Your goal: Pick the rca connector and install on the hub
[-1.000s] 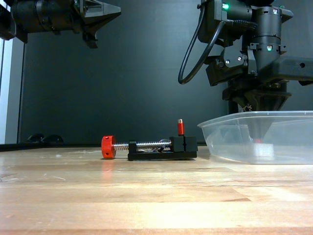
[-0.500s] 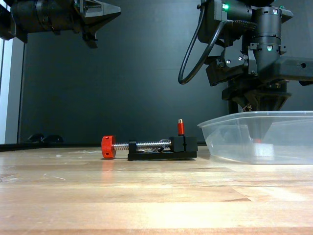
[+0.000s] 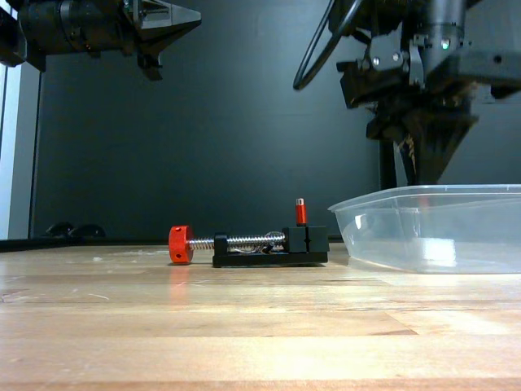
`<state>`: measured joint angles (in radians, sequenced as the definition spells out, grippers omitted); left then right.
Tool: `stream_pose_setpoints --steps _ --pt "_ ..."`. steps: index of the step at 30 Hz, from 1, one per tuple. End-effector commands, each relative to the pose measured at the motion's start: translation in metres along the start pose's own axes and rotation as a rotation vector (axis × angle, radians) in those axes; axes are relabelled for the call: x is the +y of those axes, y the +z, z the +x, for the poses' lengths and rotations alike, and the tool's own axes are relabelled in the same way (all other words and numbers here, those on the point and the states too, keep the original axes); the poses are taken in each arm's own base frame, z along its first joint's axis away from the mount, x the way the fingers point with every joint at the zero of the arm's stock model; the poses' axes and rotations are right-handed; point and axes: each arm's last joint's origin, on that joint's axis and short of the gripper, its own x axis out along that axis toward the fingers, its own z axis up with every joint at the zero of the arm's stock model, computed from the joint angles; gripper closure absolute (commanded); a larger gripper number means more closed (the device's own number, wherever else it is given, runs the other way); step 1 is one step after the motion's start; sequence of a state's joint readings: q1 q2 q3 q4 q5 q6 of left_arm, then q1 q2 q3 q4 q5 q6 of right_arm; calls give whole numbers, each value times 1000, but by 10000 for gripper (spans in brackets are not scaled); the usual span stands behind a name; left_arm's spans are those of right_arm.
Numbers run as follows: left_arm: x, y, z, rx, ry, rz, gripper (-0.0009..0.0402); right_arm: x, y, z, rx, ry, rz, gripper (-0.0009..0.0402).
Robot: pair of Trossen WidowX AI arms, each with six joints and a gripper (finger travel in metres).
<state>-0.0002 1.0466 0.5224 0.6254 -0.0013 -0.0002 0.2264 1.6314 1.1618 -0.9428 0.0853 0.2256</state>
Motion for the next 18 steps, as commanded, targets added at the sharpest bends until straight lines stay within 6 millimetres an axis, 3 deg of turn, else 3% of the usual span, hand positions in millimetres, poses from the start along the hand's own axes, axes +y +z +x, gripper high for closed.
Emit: stream_pose_setpoints --steps 1,11,18 --pt "0 0 0 0 0 0 393 -1 2 -13 8 -3 0 393" --pt "0 0 0 0 0 0 393 -1 3 -21 -15 2 -2 393" --pt "0 0 0 0 0 0 393 -3 20 -38 -75 13 22 393"
